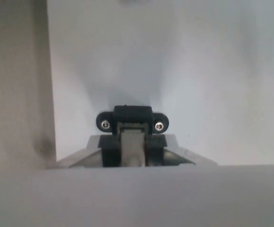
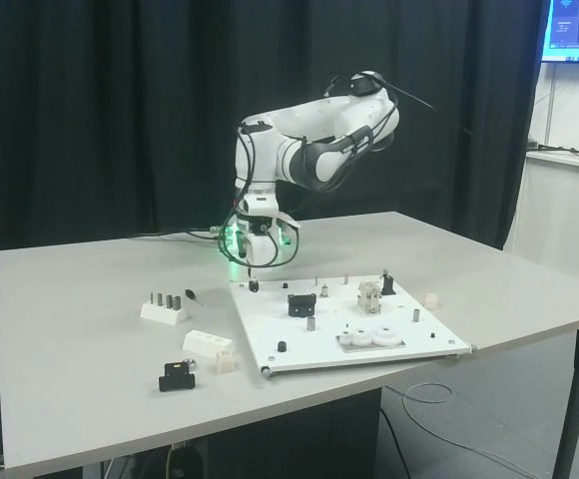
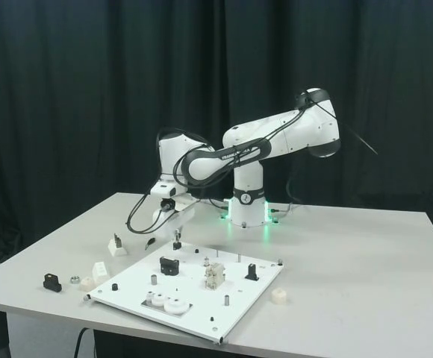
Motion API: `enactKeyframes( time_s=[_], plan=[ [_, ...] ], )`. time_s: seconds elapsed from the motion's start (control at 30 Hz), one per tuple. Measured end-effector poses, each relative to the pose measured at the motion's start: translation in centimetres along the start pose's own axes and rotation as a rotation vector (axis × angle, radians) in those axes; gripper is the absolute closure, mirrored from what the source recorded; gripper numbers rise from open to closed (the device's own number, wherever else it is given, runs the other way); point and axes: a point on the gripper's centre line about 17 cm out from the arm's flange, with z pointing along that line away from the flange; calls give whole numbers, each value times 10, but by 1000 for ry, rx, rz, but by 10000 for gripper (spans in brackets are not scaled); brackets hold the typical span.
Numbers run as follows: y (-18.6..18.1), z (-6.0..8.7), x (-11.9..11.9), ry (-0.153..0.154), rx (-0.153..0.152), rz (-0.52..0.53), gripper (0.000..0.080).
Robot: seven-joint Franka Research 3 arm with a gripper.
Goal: Insert Ethernet.
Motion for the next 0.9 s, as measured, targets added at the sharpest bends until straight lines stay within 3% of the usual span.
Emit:
enactKeyframes(
  time_s=[0.33,0.37,0.5,0.53,0.77,0.8,0.9],
  plan=[
    [0,0,3,10,2,-5,702],
    [0,0,4,11,2,-5,532],
    [1,-2,6,15,-1,-8,532],
    [2,-4,6,16,-2,-9,220],
    [6,-16,8,14,-14,-17,220],
    [7,-19,8,14,-16,-18,56],
    [9,-26,9,13,-19,-22,19]
  ],
)
